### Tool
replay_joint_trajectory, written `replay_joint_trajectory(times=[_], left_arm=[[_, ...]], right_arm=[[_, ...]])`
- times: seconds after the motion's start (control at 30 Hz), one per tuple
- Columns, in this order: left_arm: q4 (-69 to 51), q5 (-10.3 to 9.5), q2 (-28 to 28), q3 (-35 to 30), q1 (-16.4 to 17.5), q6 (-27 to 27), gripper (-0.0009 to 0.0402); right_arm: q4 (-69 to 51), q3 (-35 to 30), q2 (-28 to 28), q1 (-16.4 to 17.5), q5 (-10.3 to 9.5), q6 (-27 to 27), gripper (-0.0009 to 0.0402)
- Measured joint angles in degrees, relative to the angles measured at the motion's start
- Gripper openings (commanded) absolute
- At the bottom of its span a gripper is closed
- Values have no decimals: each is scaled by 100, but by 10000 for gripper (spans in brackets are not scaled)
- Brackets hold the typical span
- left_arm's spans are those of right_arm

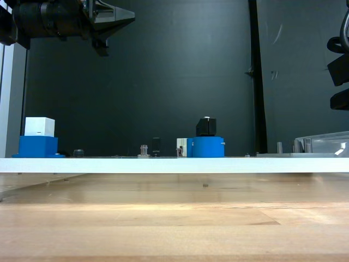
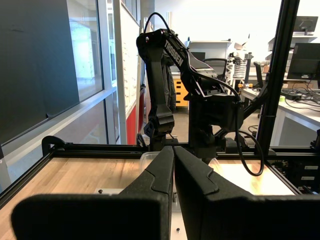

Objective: Pick the 16mm cylinder and place it in the taskboard

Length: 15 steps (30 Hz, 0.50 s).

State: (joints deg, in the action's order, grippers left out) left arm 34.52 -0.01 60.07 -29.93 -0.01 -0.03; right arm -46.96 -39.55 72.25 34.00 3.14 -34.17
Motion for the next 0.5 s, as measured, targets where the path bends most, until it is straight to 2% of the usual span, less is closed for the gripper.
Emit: replay_joint_trajectory(times=[0.23,0.5], left_arm=[[0,0,2,-2,0,0,0],[0,2,0,0,0,0,0]], right_arm=[[-476,-260,-98,-2,-33,17,26],[-994,-697,-247,-4,17,20,25]])
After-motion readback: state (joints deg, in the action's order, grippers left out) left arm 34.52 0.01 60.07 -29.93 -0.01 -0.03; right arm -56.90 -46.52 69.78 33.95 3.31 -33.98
